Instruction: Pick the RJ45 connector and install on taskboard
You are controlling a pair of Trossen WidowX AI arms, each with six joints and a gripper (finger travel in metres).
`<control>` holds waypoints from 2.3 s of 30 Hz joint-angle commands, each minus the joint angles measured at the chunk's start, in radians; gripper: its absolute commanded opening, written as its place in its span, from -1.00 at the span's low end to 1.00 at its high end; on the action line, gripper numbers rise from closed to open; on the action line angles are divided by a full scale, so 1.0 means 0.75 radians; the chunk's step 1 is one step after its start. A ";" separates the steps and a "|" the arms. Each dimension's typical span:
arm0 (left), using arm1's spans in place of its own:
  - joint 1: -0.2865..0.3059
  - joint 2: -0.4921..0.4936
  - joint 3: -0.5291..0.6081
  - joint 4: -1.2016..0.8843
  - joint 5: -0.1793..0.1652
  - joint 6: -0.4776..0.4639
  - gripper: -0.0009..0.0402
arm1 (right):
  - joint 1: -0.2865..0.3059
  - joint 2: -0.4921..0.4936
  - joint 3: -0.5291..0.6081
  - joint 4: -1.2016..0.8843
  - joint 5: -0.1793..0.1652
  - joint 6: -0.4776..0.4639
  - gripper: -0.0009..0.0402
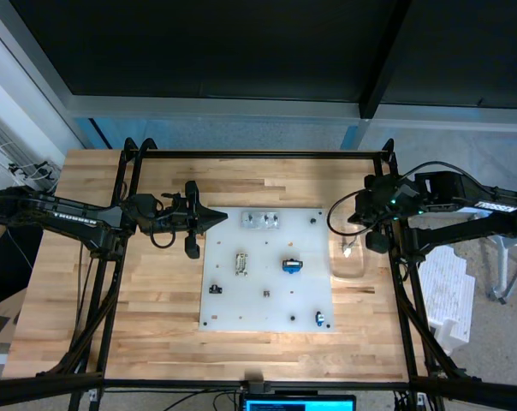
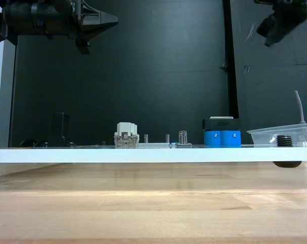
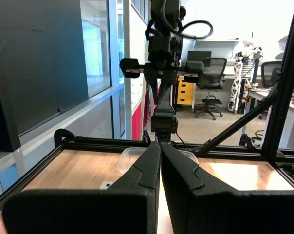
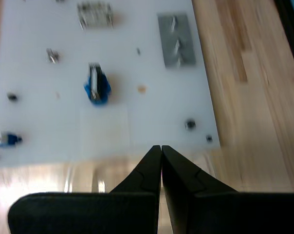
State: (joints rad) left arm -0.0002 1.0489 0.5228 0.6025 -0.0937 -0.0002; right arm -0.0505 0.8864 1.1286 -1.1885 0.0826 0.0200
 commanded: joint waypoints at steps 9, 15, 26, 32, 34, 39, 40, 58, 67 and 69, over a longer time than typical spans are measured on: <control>0.000 0.000 0.000 0.000 0.001 0.000 -0.96 | 0.000 0.002 -0.004 -0.327 0.010 -0.036 -0.96; 0.000 0.000 0.000 0.000 0.000 0.000 -0.96 | 0.000 0.006 -0.094 -0.342 0.010 -0.022 -0.93; 0.000 0.000 0.000 0.000 0.000 0.001 -0.96 | 0.006 0.009 -0.328 -0.212 0.006 0.038 -0.49; 0.000 0.000 0.000 0.000 0.000 0.001 -0.96 | 0.011 0.011 -0.417 -0.097 0.006 0.036 -0.30; 0.001 0.000 0.000 0.000 0.000 0.000 -0.96 | 0.012 0.032 -0.423 -0.090 0.006 0.036 -0.26; 0.000 0.001 0.000 -0.001 0.000 0.000 -0.96 | 0.014 0.097 -0.423 -0.032 0.005 0.036 -0.22; 0.001 0.000 0.000 0.000 0.000 0.000 -0.96 | 0.015 0.110 -0.425 -0.023 0.005 0.035 -0.22; 0.000 0.001 0.000 -0.001 0.000 0.000 -0.96 | 0.016 0.226 -0.488 0.101 0.003 0.011 -0.23; 0.001 0.000 0.000 0.000 0.000 0.001 -0.96 | 0.020 0.235 -0.489 0.109 -0.006 0.075 -0.23; 0.000 0.001 0.000 0.000 0.001 0.000 -0.96 | 0.021 0.235 -0.490 0.109 -0.005 0.081 -0.23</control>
State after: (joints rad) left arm -0.0002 1.0489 0.5228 0.6022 -0.0937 -0.0002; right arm -0.0353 1.0634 0.7612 -1.1069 0.0780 0.0765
